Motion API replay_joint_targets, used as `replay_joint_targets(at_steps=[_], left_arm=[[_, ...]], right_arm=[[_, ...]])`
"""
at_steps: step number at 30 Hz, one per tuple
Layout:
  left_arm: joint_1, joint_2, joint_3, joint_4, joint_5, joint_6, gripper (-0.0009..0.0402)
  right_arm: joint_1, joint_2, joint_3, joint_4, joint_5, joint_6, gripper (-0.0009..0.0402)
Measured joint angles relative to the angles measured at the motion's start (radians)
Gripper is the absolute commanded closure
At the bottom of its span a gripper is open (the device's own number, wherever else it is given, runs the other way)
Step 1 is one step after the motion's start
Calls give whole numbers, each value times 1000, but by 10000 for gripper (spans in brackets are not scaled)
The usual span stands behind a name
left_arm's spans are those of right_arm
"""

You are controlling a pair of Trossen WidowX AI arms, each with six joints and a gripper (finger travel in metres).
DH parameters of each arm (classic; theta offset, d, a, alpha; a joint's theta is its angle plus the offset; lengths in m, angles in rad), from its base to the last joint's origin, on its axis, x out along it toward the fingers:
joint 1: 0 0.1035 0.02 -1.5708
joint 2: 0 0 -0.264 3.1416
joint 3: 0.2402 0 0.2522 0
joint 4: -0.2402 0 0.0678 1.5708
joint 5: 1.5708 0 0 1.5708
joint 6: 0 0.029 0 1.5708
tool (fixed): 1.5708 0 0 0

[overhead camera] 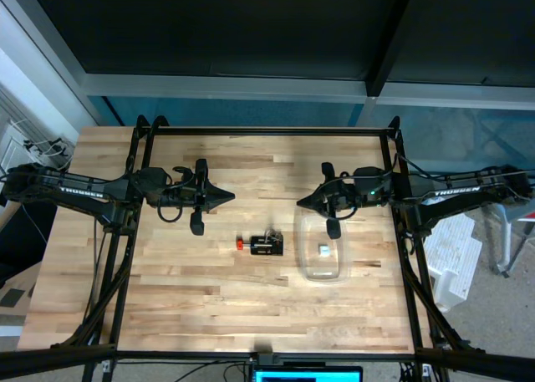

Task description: Pick the rca connector and install on the hub

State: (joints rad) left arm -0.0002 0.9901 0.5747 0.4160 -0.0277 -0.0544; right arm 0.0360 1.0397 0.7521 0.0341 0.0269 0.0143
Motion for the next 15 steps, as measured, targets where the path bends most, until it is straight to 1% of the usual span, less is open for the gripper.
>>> replay_joint_targets(at_steps=[4, 7, 15], left_arm=[[0, 0, 0, 0, 0, 0, 393], [0, 0, 0, 0, 0, 0, 393], [0, 0, 0, 0, 0, 0, 393]], right_arm=[[-11, -42, -64, 122, -8, -10, 393], [-24, -71, -106, 194, -28, -14, 393], [-32, -101, -169, 330, -31, -2, 393]])
